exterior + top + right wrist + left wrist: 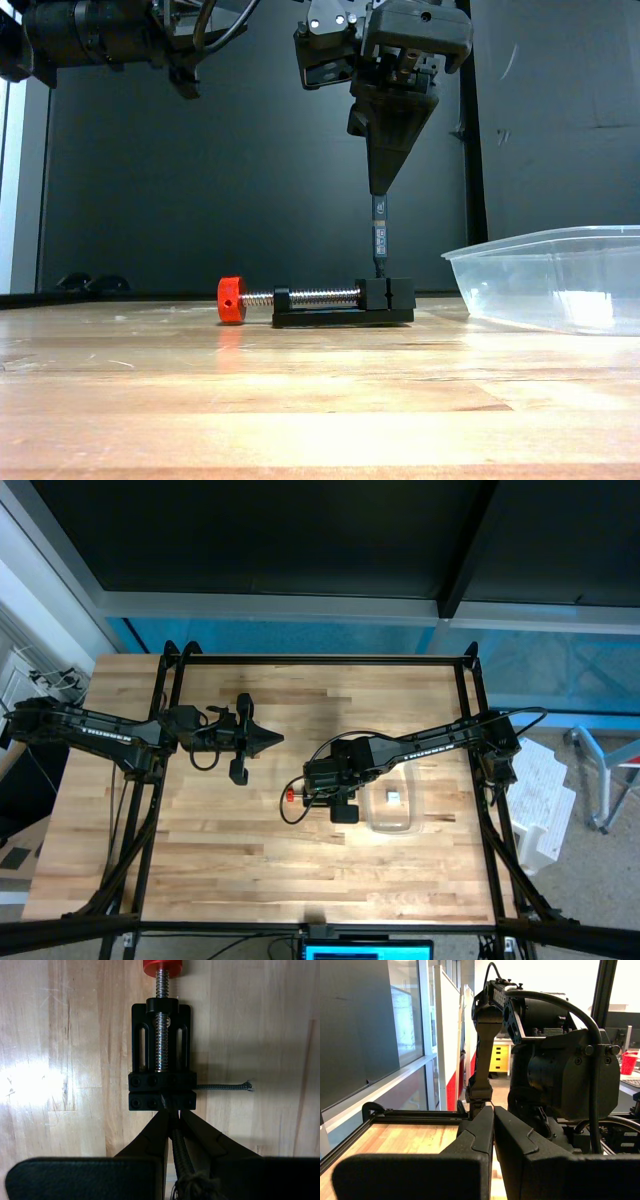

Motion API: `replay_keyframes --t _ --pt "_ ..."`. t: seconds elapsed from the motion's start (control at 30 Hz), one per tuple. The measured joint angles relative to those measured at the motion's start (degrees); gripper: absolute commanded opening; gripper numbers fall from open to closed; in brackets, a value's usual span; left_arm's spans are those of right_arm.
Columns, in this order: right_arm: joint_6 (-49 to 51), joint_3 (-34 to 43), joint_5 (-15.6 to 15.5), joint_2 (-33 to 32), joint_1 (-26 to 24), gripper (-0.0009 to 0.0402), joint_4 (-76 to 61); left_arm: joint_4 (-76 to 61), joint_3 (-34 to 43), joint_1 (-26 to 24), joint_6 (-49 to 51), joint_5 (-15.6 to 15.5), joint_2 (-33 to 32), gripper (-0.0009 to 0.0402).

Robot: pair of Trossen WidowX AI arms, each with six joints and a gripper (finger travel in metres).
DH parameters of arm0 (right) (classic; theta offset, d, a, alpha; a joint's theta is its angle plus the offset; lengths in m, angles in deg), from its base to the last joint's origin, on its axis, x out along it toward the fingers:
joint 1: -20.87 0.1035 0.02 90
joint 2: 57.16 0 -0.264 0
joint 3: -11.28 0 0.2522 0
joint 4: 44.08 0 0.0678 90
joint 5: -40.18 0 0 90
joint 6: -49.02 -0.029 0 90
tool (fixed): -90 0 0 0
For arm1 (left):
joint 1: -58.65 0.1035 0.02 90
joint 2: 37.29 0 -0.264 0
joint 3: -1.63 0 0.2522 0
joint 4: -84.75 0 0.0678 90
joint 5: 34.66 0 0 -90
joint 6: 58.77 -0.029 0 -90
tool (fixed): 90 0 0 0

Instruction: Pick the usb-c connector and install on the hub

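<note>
- The right gripper (378, 190) hangs straight above the clamp (340, 305). Its jaws are clenched on the plug (379, 235), which stands upright with its lower tip at the clamp's top edge. Whether it is seated at all cannot be told.
- The hub itself is not clearly visible. It is probably pinched inside the clamp, where a braided cord (222, 1087) pokes out of the clamp's side.
- If the plug sits a shade off the port, pressing down could jam or bend its tip against the clamp instead of sliding in.
- The jaws pinch only the plug's upper end, so a push could tilt it or let it slip up between them.
- The clamp seems unfixed on the counter (300, 400), so a sideways nudge could skate it towards the plastic tub (540, 275) beside it.
- The left gripper (268, 740) hovers well apart from the clamp, on the side of its red knob (231, 299), jaws closed on nothing. It poses little risk.
</note>
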Motion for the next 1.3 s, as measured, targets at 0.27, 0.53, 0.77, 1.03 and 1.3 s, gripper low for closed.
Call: replay_keyframes --t 0.27,0.53,0.77,1.03,1.3 --pt "0.0 -0.3 0.0 0.0 0.0 0.0 0.2 0.0 0.0 0.0 0.0 0.0 0.0 0.0" --pt "0.0 -3.4 0.0 0.5 0.0 0.0 3.4 0.0 0.0 0.0 0.0 0.0 0.0 0.0" --pt "0.0 -4.3 0.0 0.5 0.0 0.0 4.3 0.0 0.0 0.0 0.0 0.0 0.0 0.0" --pt "0.1 -4.4 0.0 0.3 -0.1 0.0 4.4 0.0 0.0 0.0 0.0 0.0 0.0 0.0" --pt "0.1 -4.4 0.0 0.5 -0.1 0.0012 4.4 0.0 0.0 0.0 0.0 0.0 0.0 0.0"
